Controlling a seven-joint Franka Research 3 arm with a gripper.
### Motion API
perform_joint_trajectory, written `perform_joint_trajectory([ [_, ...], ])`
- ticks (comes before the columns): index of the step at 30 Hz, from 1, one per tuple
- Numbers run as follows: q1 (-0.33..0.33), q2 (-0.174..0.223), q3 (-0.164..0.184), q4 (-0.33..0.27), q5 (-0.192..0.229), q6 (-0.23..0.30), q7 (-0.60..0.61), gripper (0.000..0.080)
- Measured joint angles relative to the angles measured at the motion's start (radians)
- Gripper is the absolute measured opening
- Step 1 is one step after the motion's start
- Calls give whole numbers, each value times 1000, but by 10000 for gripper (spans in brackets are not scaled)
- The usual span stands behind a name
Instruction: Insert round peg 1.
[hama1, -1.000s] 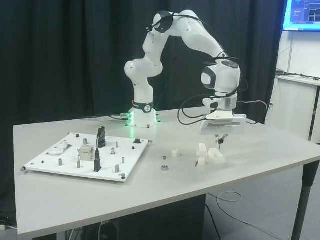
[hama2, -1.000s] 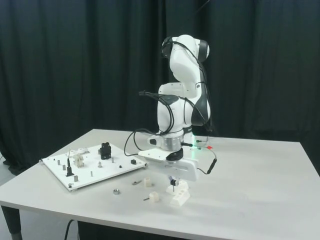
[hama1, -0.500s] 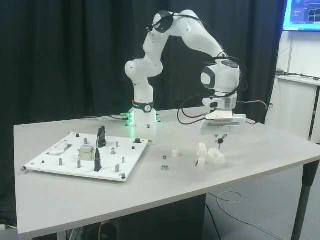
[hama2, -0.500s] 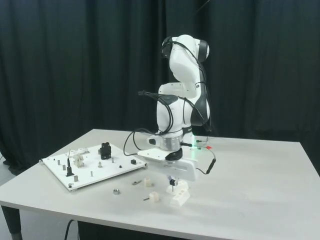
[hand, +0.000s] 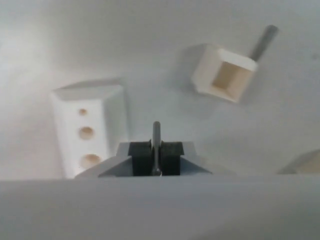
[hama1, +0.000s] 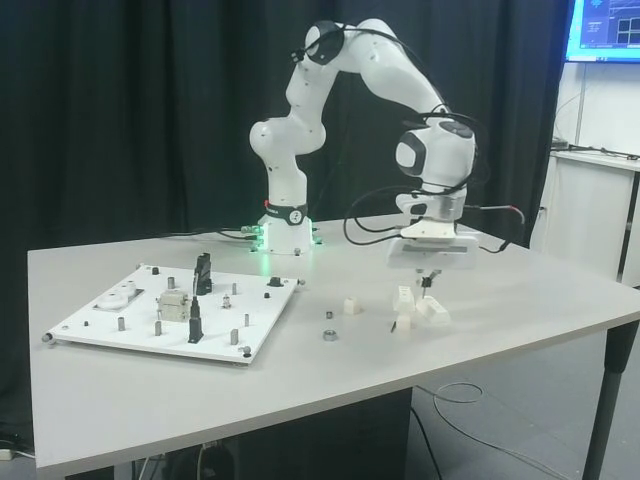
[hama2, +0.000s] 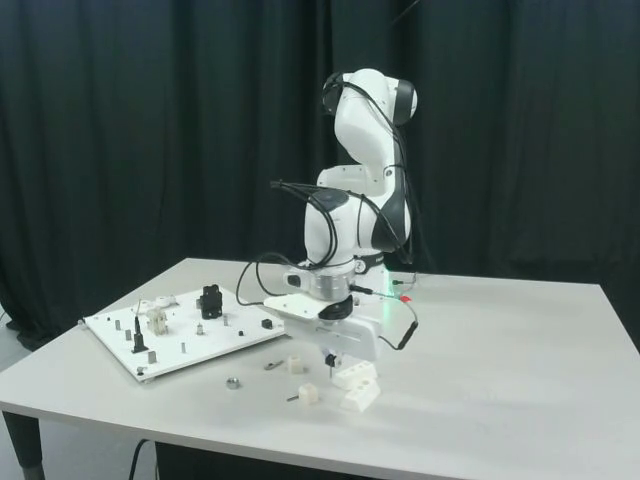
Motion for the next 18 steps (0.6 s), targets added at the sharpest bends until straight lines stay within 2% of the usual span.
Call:
perform_joint_trajectory([
  [10,-20,-26,-24,-25,-56,-57,0,34],
  [18,-65,-57,-24,-71,-110,-61,-3,34],
])
